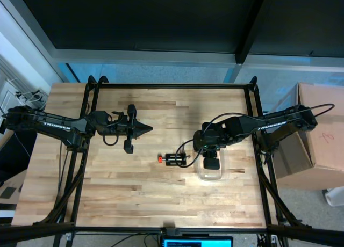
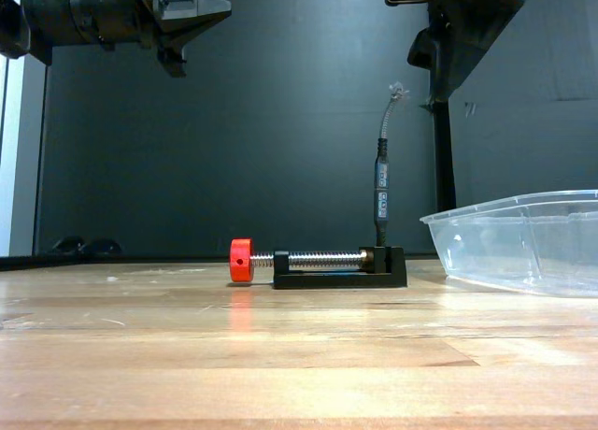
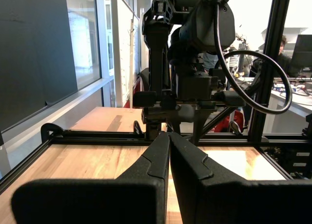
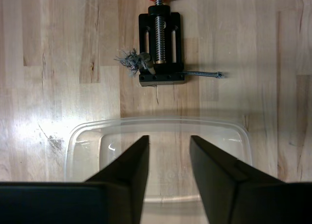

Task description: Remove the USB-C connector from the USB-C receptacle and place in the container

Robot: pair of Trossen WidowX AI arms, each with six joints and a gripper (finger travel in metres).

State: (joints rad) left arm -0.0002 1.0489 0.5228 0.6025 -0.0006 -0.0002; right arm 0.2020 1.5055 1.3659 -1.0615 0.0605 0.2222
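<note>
We are hovering over the container, with the connector not yet pulled.
The connector [image 2: 381,189] is standing upright in the vise [image 2: 338,279] near the desk's [image 1: 134,193] middle, seated plug-down, its short frayed cable [image 2: 387,121] rising free above it. We are holding the right tool [image 4: 168,141] apart and empty above the container [image 2: 523,234], which is sitting just beside the vise toward the right edge. The left tool [image 3: 169,136] is hanging pressed together, high over the desk's left half. We are judging the connector light, its body small, stiff and smooth, its cable limp, so we are planning to pinch the body low across its flat sides and pull straight up, never by the cable.
</note>
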